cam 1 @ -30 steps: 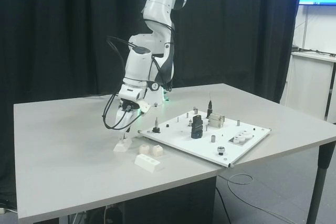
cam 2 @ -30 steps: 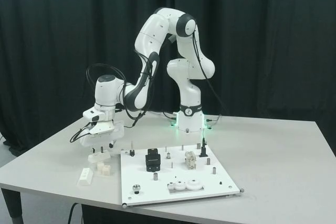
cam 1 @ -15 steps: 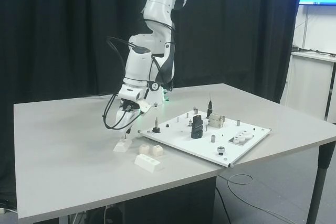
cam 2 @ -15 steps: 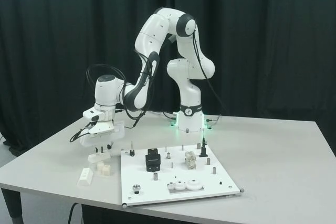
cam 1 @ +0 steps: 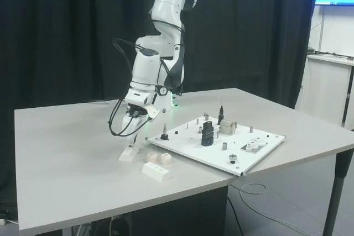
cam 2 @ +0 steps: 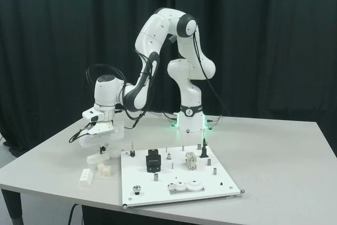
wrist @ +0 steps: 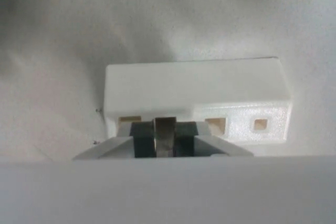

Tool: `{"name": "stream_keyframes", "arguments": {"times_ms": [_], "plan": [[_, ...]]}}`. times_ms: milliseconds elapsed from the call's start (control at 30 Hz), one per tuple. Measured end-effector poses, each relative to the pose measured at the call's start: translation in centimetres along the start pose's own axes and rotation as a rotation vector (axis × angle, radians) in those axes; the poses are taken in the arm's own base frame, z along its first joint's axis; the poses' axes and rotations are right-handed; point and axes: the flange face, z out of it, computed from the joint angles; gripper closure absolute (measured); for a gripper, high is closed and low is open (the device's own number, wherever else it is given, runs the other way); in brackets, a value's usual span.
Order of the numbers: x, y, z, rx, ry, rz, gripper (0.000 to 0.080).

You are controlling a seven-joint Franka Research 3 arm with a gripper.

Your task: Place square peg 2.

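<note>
In the wrist view my gripper [wrist: 165,139] is shut on a small grey square peg [wrist: 165,136], held upright between the two black pads. Just below it lies a white holder block [wrist: 194,95] with several square holes along one side; the peg's lower end hides one spot between the holes. In the first room view the gripper [cam 1: 133,140] hangs over that block [cam 1: 126,155] near the left corner of the white board [cam 1: 260,153]. The second room view shows the gripper [cam 2: 101,148] slightly above the block [cam 2: 98,157].
The white board [cam 2: 210,188] carries several small black and grey fixtures and pins. Two small white cubes [cam 1: 157,157] and a longer white block [cam 1: 155,172] lie on the grey table in front of the holder. The arm's black cables loop beside the wrist.
The wrist and gripper have risen a little above the white holder block. The block and the board have not moved.
</note>
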Motion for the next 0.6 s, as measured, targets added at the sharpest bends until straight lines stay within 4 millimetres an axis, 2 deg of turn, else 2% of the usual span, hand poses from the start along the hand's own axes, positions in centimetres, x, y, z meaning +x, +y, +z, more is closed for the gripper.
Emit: {"name": "stream_keyframes", "arguments": {"times_ms": [67, 100, 600], "plan": [[0.02, 0.02, -0.02, -0.001, 0.000, 0.000, 0.0652], [0.03, 0.03, -0.02, -0.001, 0.001, 0.000, 0.0731], [0.28, 0.35, -0.35, -0.007, 0.008, 0.001, 0.0731]]}}
